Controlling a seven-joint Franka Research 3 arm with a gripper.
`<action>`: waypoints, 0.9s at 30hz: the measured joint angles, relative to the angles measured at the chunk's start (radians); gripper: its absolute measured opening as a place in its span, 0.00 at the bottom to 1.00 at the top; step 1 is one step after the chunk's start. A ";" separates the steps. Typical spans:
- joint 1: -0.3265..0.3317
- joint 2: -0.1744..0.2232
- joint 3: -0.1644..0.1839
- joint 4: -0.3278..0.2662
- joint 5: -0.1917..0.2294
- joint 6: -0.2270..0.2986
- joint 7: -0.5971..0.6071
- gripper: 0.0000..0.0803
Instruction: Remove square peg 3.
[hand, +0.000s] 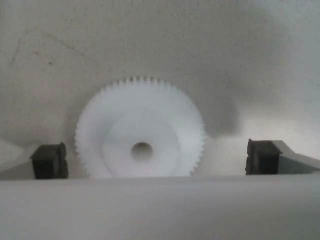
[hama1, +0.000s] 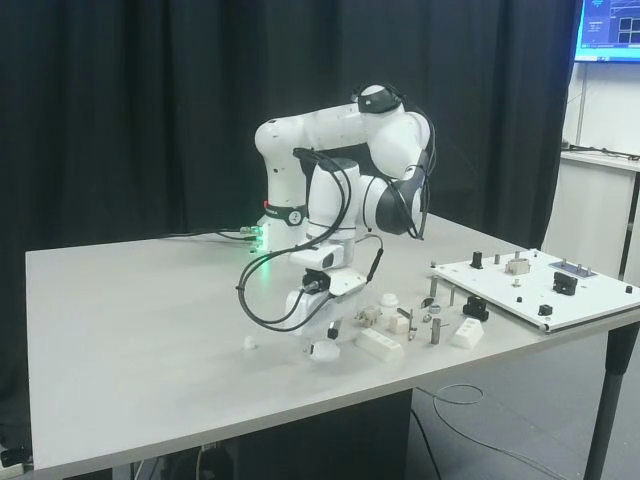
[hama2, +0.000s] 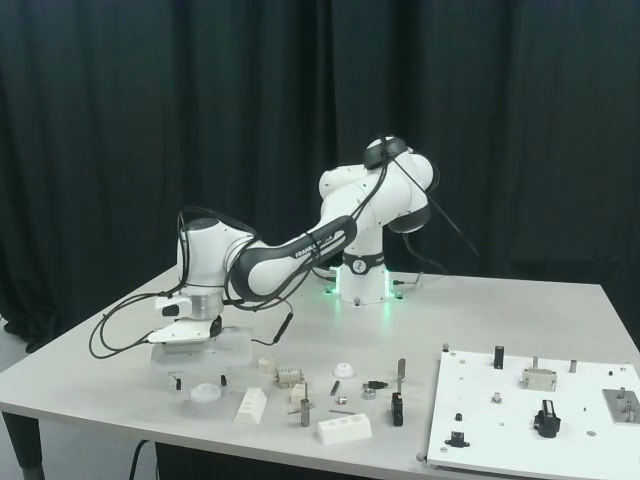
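A white toothed gear (hand: 142, 117) with a round centre hole lies flat on the grey table. My gripper (hand: 155, 158) hovers just over it, open, with one black fingertip (hand: 49, 160) on each side of the gear and clear of it. From the room cameras the gear (hama1: 323, 352) (hama2: 205, 392) sits near the table's front edge under the gripper (hama1: 320, 336) (hama2: 200, 380). The white assembly board (hama1: 590, 300) (hama2: 500, 425) with its small black and grey parts lies far off at the other end of the table. No square peg can be picked out between the fingers.
Loose parts lie beside the gear: a white block with holes (hama1: 380, 345) (hama2: 343, 428), another white block (hama1: 468, 333) (hama2: 250, 404), a small white piece (hama1: 248, 343), upright grey pegs (hama1: 434, 330) (hama2: 305, 412). The table's front edge is close.
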 joint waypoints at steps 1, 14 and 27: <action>-0.001 0.000 -0.005 0.004 -0.002 -0.009 0.001 0.99; -0.011 0.000 -0.052 0.042 -0.037 -0.092 0.025 1.00; -0.022 0.000 -0.069 0.077 -0.074 -0.127 0.030 1.00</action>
